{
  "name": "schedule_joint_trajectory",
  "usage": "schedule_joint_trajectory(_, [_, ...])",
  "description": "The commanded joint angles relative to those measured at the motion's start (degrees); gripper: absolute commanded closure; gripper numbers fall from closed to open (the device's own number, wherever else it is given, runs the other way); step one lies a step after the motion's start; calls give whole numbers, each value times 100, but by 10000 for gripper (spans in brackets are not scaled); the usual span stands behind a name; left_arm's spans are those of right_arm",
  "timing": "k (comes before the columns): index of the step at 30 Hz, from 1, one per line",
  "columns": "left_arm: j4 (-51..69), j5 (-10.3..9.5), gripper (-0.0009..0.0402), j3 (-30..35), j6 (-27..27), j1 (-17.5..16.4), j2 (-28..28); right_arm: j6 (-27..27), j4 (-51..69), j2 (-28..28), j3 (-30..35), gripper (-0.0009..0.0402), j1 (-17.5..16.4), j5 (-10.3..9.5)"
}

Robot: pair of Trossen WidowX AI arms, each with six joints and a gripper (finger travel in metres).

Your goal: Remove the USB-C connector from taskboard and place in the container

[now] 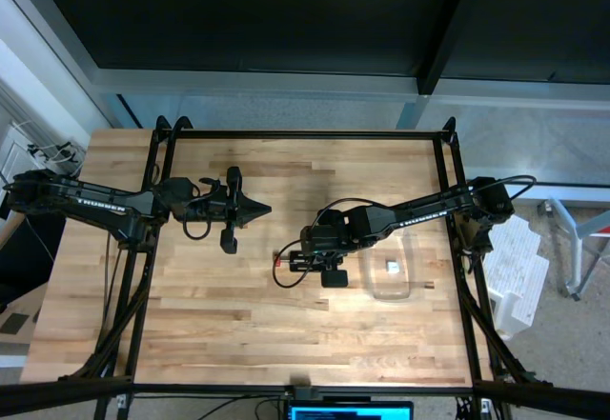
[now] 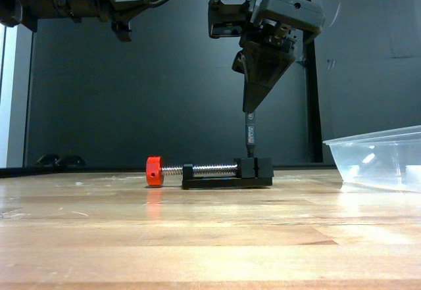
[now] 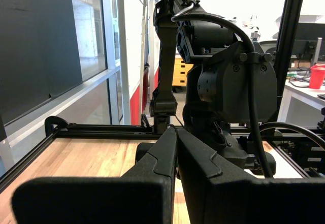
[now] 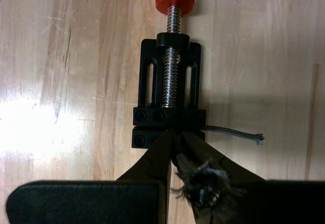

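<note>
While the right gripper [image 2: 248, 109] is pointing straight down over the taskboard [image 2: 227, 171], its narrow fingers are pinching the USB-C connector [image 2: 250, 139] by the upper end. The connector is showing as a slim dark grey stick, standing upright, with its lower tip meeting the top of the taskboard's clamp block; whether it is seated in the block or just lifted free cannot be told. Seen from the right wrist, a frayed grey tuft [image 4: 203, 183] is sitting at the connector's top between the closed fingers, and a short braided wire [image 4: 233, 132] is sticking out sideways from the block. The taskboard is lying flat on the wooden table [image 2: 197, 237], its screw and red knob [image 2: 154, 171] pointing toward the left arm's side.

Just beside the taskboard, on the right arm's side, the container [image 2: 375, 162] is resting on the table, clear and shallow, holding only a small white block [image 1: 392, 267].

Well apart from the taskboard, the left gripper [image 1: 259, 210] is hanging above the table with its jaws pressed together, holding nothing.
</note>
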State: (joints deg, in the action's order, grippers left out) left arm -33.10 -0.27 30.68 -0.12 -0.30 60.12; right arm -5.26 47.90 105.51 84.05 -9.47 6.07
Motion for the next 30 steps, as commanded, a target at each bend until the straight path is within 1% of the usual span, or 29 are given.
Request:
schedule_joint_trajectory(1, [2, 2, 393, 2, 0, -2, 0, -4, -7, -2, -4, 390, 7, 13])
schedule_joint_trajectory(11, [2, 2, 393, 2, 0, -2, 0, 0, -2, -2, 0, 393, 15, 11])
schedule_joint_trajectory(16, [2, 0, 393, 2, 0, -2, 0, 4, 122, -15, 111, 393, 20, 13])
schedule_joint_trajectory(30, [11, 2, 393, 2, 0, 0, 0, 20, 238, -251, 170, 393, 22, 35])
